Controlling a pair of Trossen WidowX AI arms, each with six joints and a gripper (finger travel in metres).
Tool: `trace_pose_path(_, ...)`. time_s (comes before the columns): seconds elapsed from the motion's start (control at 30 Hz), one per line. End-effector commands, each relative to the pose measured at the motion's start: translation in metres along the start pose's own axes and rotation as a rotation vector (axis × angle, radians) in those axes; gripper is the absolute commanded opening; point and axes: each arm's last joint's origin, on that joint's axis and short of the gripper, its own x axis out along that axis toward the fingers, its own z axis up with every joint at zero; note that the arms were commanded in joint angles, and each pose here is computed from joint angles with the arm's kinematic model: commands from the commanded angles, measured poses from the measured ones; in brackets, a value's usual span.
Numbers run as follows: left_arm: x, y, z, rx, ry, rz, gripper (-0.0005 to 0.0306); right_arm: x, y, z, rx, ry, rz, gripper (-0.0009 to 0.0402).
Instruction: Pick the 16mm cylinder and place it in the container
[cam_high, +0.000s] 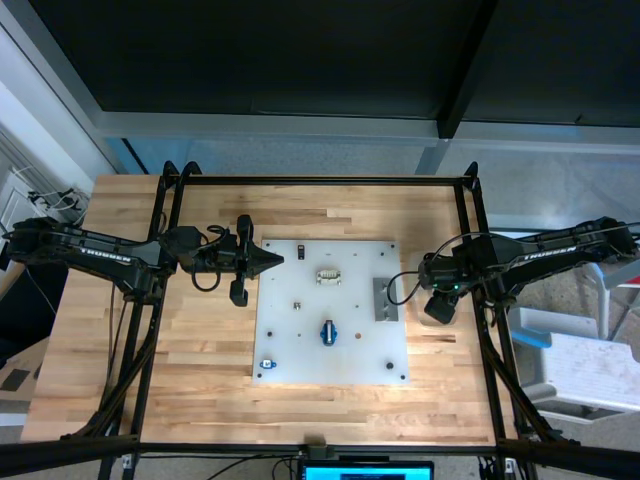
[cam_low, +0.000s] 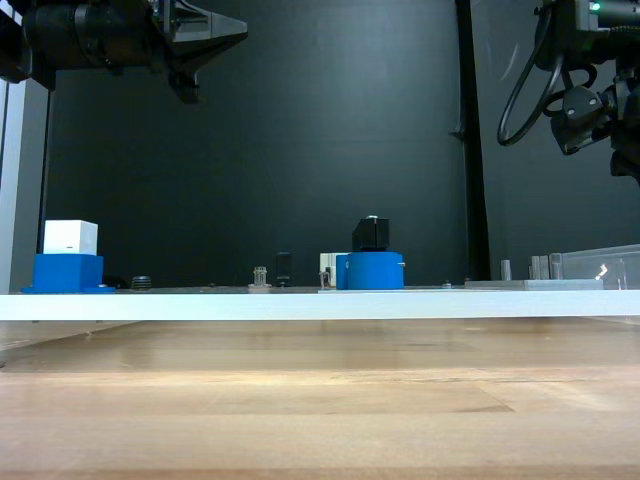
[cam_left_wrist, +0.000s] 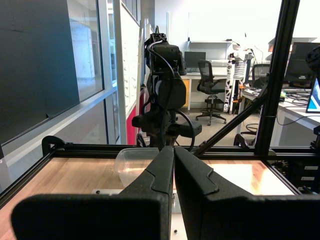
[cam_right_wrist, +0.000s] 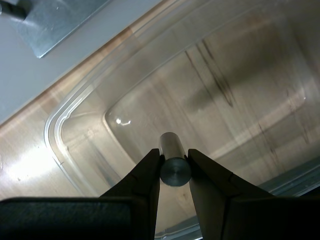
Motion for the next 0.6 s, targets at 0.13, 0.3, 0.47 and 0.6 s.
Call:
trace_pose_path(0.13,0.0,0.0,0.0,0.0,0.0,0.0,0.0,0.0001,-0.0031,0.0028,0.026,-0.007,-0.007,0.0092)
trace_pose_path(0.3,0.0,0.0001,0.0,0.0,0.0,0.0,0.0,0.0002,-0.003,0.0029,0.03,-0.007,-0.008,0.0121)
trace_pose_path(0.47,0.0,0.0,0.0,0.0,0.0,0.0,0.0,0.0002,-0.003,0.003,0.033,-0.009,-0.009,0.0144)
trace_pose_path(0.6,0.0,0.0,0.0,0.0,0.0,0.0,0.0,0.0002,-0.0027,0.0034,0.046,-0.013,-0.006,0.0152)
